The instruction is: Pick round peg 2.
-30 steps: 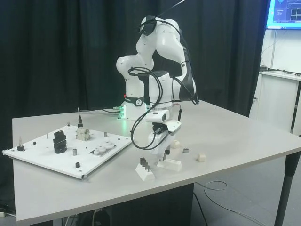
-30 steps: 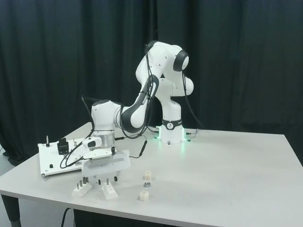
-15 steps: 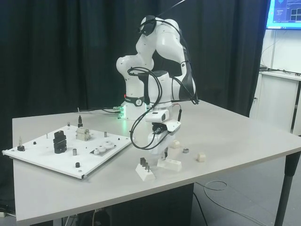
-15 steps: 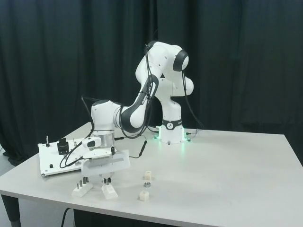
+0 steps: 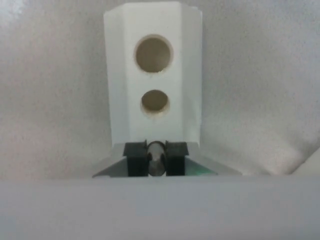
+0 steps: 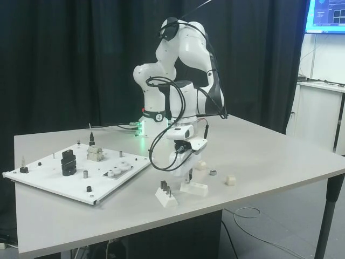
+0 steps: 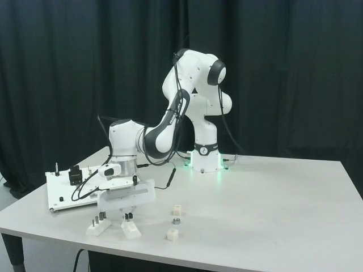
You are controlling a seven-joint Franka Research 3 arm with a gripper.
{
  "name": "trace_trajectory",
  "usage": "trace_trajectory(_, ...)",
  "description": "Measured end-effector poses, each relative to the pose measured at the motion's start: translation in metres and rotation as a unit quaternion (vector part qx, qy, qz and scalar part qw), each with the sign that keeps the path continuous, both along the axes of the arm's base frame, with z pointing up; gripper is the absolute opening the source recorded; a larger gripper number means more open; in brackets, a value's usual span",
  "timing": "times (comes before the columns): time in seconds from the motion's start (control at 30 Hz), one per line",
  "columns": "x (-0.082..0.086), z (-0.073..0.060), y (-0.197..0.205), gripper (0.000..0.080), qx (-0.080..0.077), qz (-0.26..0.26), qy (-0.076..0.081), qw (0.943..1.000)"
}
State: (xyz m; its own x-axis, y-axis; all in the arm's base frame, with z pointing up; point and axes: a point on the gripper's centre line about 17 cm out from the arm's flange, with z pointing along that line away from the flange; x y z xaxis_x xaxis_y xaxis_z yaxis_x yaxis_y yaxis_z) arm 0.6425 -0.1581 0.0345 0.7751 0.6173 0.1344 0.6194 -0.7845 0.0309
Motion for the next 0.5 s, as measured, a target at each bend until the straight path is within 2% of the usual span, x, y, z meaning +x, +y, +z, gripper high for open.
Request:
trace_trajectory(0.23, -0.001, 0.01, 0.003, 0.0073, 0.01, -0.002, -0.001, 1.0)
trace_trajectory(0.5, -0.005, 0.033, 0.007, 0.0071, 0.028, -0.005, -0.004, 0.9996)
